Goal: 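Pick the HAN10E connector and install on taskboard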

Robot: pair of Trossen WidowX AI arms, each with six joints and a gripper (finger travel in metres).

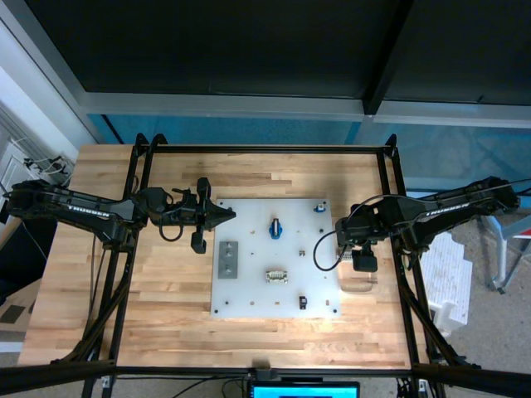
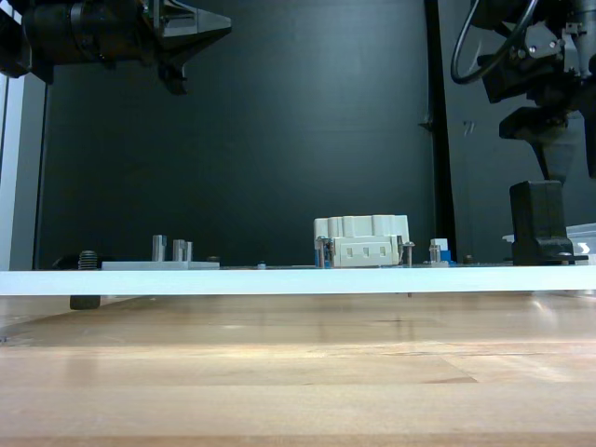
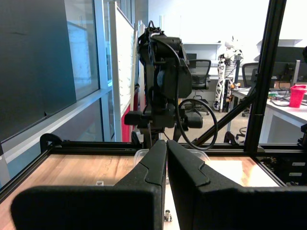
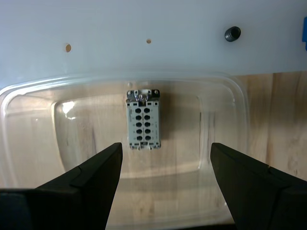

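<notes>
The HAN10E connector (image 4: 143, 120) lies flat, pin holes up, on the floor of the clear plastic tray (image 4: 230, 100). The tray sits on the wooden counter (image 1: 124, 315) just beside the right edge of the taskboard (image 1: 249, 294). We see the right claw (image 4: 165, 148) hanging directly above it, fingers spread wide with the connector between them. Neither finger touches the part and nothing is gripped. We judge the step in hand to be the pick itself, with the install not yet begun.

On the board, nearest us stands a tiny black part (image 1: 304, 302). Behind it is a beige socket block (image 1: 276, 276) that looks to us like the mating seat, with a grey metal block (image 1: 227, 259) to its left and a blue part (image 1: 275, 227) beyond. Farthest back, the left claw (image 1: 226, 214) hovers high near the board's far left corner, its fingers pressed together and empty, apparently parked.

As we read it, the next move calls for a straight descent into the tray, clear of its walls, closing on the connector's long sides. Then come a lift, a carry leftward to the beige block, and a square alignment before pressing down.
</notes>
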